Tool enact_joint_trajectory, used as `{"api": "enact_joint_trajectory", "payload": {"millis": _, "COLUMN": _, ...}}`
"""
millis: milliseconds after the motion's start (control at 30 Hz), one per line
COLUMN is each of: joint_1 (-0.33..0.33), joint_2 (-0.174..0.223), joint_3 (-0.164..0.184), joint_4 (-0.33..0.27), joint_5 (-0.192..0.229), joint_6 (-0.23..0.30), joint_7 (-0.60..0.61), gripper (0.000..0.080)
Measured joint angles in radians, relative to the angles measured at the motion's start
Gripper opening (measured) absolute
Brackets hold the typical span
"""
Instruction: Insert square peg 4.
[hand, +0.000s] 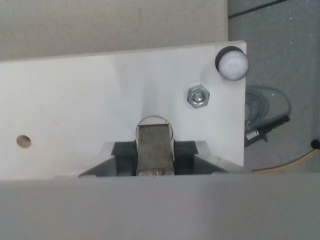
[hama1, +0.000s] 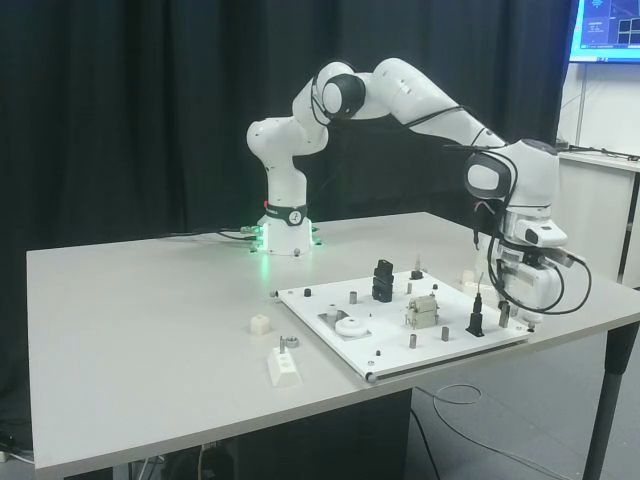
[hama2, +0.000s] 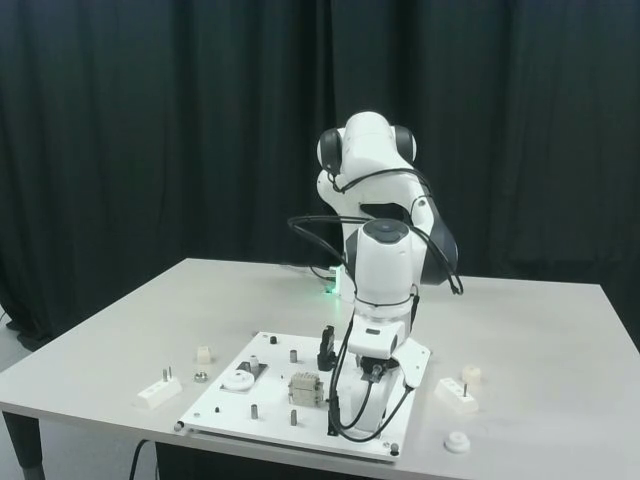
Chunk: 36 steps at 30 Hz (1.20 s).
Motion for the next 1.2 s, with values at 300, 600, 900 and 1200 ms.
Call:
{"api": "enact_joint_trajectory", "payload": {"millis": 300, "joint_1": 0.0, "joint_2": 0.007, "joint_3": -0.002, "joint_4": 0.0, "joint_5": 0.006, "joint_6": 0.006, "joint_7": 0.0, "gripper": 0.0153}}
{"api": "enact_joint_trajectory", "payload": {"millis": 600, "joint_1": 0.0, "joint_2": 0.004, "joint_3": -0.01, "joint_4": 0.002, "joint_5": 0.006, "joint_6": 0.001, "joint_7": 0.0, "gripper": 0.043}}
{"api": "enact_joint_trajectory", "payload": {"millis": 900, "joint_1": 0.009, "joint_2": -0.014, "joint_3": -0.029, "joint_4": 0.019, "joint_5": 0.006, "joint_6": -0.045, "joint_7": 0.0, "gripper": 0.0691}}
{"api": "enact_joint_trajectory", "payload": {"millis": 1200, "joint_1": 0.02, "joint_2": -0.037, "joint_3": -0.053, "joint_4": 0.033, "joint_5": 0.006, "joint_6": -0.087, "joint_7": 0.0, "gripper": 0.0776}}
